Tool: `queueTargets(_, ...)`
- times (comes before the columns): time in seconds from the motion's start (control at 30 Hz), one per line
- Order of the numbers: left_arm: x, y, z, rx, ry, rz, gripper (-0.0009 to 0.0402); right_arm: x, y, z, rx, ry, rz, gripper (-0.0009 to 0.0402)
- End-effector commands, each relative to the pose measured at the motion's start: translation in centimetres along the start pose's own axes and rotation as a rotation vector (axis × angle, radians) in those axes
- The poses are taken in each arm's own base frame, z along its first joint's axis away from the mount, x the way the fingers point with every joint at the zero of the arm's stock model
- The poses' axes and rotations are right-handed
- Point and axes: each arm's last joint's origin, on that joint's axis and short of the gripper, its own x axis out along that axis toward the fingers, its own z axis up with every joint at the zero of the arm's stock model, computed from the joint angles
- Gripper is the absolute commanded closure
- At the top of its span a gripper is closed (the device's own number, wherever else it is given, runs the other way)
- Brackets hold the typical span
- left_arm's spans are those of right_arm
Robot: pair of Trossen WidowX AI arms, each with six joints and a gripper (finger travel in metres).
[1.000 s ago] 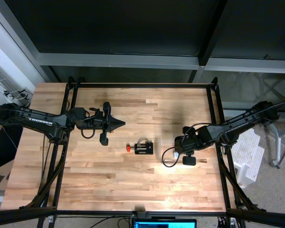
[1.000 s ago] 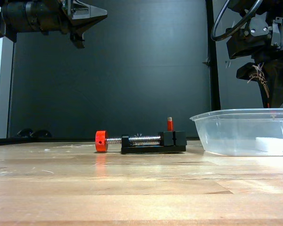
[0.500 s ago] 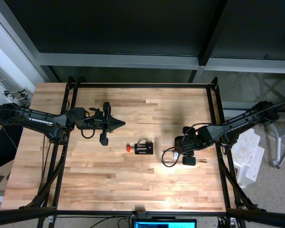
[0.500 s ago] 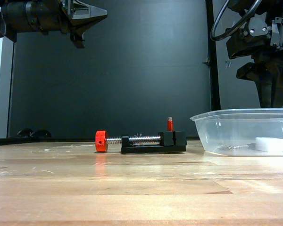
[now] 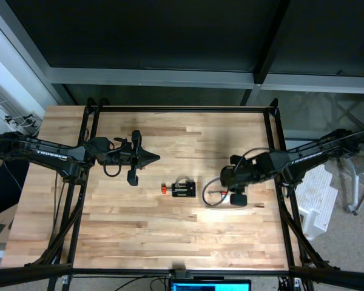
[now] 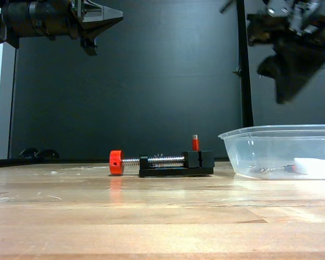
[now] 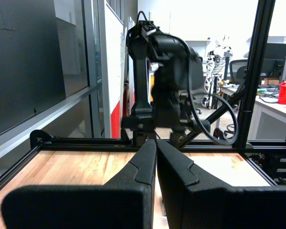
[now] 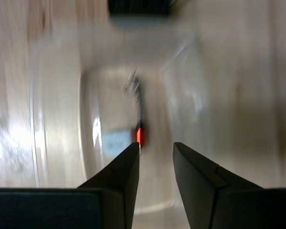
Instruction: Remove the RCA connector from the receptacle and place in the container
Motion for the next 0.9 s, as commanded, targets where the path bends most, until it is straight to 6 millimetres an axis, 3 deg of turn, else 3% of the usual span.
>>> queueTargets(0.03,0.0,0.0,0.0,0.0,0.0,0.0,0.0393,-1.4,-1.3,1.3,0.004,-0.103,0.0,0.0331)
queueTargets(0.23,0.0,0.0,0.0,0.0,0.0,0.0,0.0393,-3.7,-3.5,3.5,-0.021,-0.352,-0.019,0.0394)
queueTargets(0.4,0.0,0.0,0.0,0.0,0.0,0.0,0.0393,-4.9,-5.4,5.0,-0.005,-0.543,-0.016,0.0394)
queueTargets(0.67,0.0,0.0,0.0,0.0,0.0,0.0,0.0393,-6.0,-5.5,6.5,-0.038,-0.757,-0.028,0.0393)
queueTargets(0.9,0.0,0.0,0.0,0.0,0.0,0.0,0.0393,-6.1,-5.0,5.8,-0.034,-0.957,-0.005,0.0393)
